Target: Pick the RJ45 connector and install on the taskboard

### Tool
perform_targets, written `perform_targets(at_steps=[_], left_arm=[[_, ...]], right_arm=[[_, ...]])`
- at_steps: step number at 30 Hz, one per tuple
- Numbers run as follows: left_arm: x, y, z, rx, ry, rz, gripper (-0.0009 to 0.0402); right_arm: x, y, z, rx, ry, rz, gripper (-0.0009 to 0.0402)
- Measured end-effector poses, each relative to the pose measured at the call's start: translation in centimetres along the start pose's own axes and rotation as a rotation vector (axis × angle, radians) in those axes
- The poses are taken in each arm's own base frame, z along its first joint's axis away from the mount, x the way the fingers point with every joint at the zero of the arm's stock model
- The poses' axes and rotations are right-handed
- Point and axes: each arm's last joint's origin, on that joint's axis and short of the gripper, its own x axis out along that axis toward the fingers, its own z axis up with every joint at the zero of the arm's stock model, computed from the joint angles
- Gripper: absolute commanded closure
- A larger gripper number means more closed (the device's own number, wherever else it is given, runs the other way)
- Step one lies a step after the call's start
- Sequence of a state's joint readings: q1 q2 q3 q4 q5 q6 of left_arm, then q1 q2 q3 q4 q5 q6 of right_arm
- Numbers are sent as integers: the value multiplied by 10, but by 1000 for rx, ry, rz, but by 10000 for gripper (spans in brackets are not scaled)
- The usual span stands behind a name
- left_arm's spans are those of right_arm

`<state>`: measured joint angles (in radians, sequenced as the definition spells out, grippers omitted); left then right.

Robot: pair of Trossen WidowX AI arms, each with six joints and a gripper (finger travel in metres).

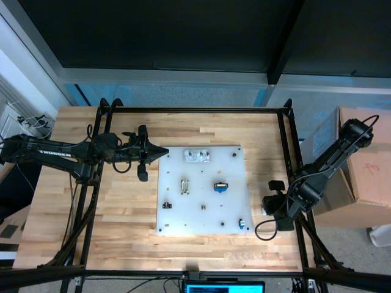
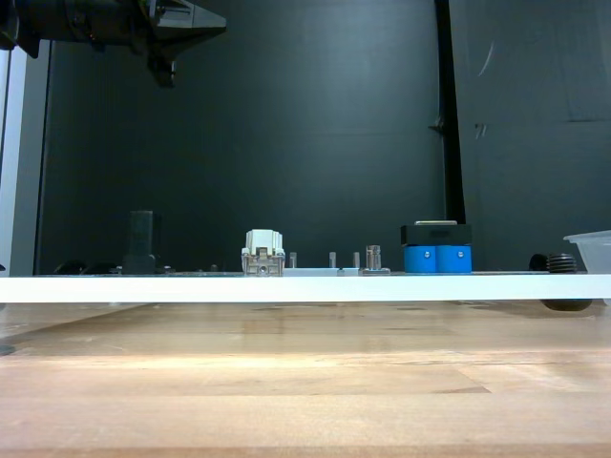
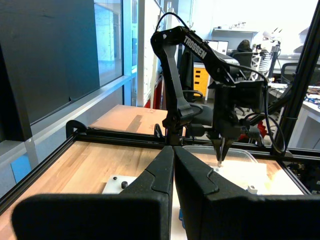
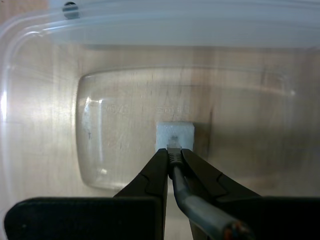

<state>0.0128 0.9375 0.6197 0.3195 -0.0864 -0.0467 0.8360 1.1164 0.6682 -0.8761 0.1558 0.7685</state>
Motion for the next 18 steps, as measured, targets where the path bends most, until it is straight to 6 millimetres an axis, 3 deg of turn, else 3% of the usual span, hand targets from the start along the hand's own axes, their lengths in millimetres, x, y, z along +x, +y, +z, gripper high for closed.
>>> perform_targets(at_steps=[9,18], left_arm=[[0,0,0,0,0,0,393],[0,0,0,0,0,0,393]], right_arm=[[-34,7,15,7,-12,12,393],[-45,17,29,4,-23,4,393]])
